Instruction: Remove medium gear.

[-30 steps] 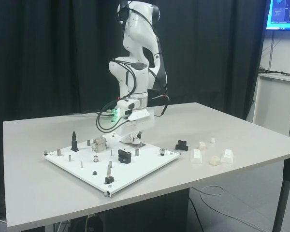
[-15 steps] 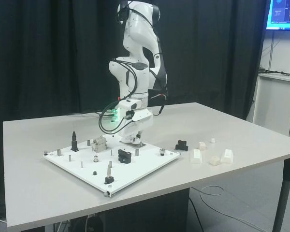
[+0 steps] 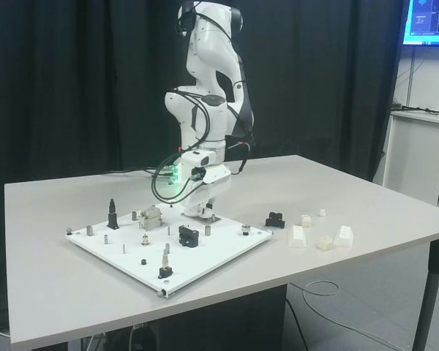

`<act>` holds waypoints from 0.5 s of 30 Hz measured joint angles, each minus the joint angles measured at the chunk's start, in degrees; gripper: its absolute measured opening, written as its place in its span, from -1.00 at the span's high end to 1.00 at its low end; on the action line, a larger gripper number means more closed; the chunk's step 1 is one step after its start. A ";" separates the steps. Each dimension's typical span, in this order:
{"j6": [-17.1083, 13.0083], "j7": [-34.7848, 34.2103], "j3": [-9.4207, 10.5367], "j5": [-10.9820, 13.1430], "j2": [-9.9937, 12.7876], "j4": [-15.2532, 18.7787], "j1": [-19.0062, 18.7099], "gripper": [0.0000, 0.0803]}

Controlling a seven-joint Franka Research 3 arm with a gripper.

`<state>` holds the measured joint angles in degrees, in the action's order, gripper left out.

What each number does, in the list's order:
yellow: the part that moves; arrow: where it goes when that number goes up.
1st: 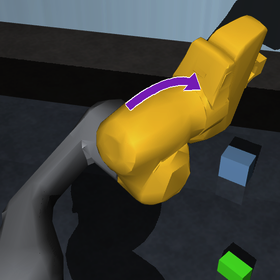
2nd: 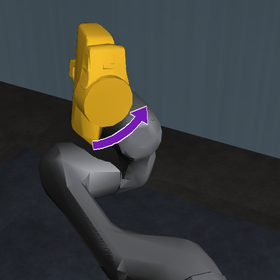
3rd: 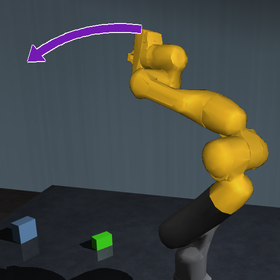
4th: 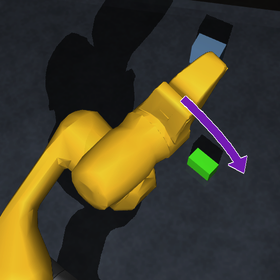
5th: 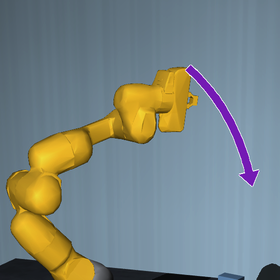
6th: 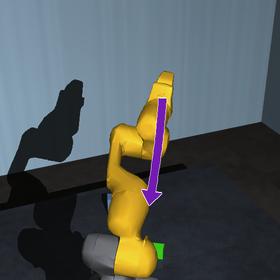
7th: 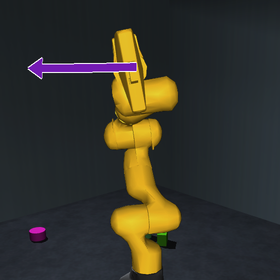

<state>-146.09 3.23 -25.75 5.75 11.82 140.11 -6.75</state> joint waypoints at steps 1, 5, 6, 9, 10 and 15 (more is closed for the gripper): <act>0.07 -0.81 -0.01 0.08 0.00 -0.03 0.01 0.30; 0.39 -4.18 -0.02 0.22 0.04 -0.17 0.01 0.30; 0.47 -4.76 -0.02 0.22 0.05 -0.22 0.01 0.30; 0.77 -6.17 -0.04 0.28 0.10 -0.38 0.01 0.30; 0.94 -6.70 -0.05 0.31 0.13 -0.47 0.01 0.30; 1.88 -7.50 -0.07 0.31 0.43 -1.07 0.01 0.30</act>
